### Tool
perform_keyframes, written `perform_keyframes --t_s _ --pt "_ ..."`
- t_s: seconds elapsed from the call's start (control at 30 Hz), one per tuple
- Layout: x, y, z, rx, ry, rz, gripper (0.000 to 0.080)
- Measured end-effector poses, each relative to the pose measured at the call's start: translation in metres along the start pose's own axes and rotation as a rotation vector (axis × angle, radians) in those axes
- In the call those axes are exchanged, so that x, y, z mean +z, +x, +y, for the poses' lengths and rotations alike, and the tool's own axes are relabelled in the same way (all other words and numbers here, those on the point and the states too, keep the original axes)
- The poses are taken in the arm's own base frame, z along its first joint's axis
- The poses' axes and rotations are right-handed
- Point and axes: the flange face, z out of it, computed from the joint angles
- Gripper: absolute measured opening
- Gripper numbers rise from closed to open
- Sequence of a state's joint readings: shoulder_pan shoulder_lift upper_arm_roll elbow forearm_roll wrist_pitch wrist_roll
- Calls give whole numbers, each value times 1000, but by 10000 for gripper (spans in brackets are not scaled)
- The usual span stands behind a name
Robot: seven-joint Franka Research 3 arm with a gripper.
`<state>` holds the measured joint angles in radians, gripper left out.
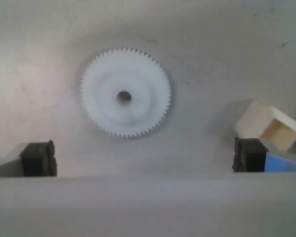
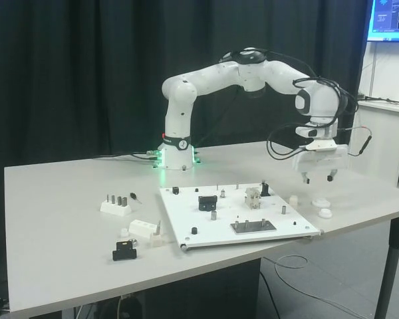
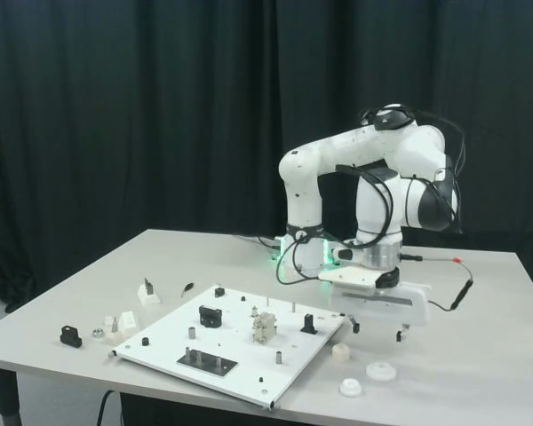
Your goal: Pick large gear.
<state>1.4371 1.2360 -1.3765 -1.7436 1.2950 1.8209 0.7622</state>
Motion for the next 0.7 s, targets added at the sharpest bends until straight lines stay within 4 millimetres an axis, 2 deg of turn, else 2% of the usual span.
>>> perform_keyframes --t_s 0.4,0.7 --pt "34 -11 -4 3 16 41 800" --pt "48 -14 -4 5 28 57 800"
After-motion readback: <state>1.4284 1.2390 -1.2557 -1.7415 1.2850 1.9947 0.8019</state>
